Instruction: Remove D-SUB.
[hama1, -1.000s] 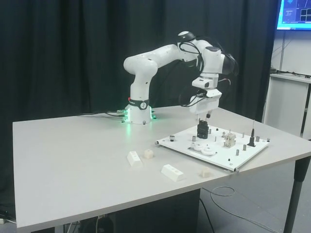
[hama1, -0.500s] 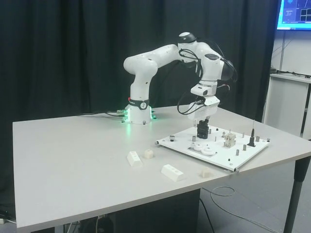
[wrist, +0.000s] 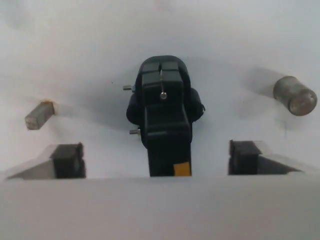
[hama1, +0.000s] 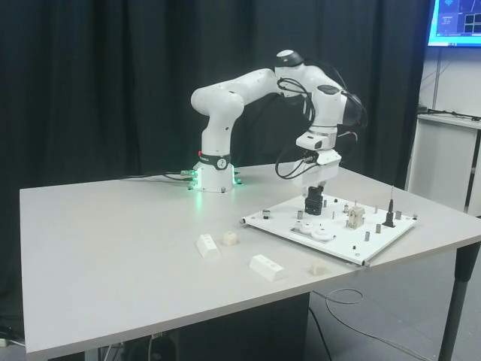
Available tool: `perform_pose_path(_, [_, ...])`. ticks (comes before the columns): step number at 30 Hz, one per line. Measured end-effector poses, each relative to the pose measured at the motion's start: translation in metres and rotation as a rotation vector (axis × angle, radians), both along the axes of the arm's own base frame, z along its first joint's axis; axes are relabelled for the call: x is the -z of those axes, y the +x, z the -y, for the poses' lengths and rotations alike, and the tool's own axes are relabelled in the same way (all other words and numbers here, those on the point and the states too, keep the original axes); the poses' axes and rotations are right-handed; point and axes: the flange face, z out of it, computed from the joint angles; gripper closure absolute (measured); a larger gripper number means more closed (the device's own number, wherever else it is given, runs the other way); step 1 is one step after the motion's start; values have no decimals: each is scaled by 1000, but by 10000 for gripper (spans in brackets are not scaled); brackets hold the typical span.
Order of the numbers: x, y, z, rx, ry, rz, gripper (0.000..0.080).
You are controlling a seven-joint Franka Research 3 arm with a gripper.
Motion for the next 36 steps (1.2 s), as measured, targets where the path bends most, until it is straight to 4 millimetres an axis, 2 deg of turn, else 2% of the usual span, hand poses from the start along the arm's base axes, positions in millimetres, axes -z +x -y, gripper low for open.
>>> perform_pose_path(3, [0, 0, 0, 3, 0, 0, 3])
perform_pose_path(4, [0, 0, 0, 3, 0, 0, 266])
perform_pose_path(12, [0, -1, -1, 3, 0, -1, 266])
perform_pose_path(13, [0, -1, -1, 2, -1, -1, 580])
perform_pose_path(18, [-1, 0, 0, -2, -15, 8, 580])
perform_pose_path(19, [-2, 0, 0, -3, -17, 9, 647])
perform_pose_path(36, [-26, -2, -4, -21, -20, 29, 647])
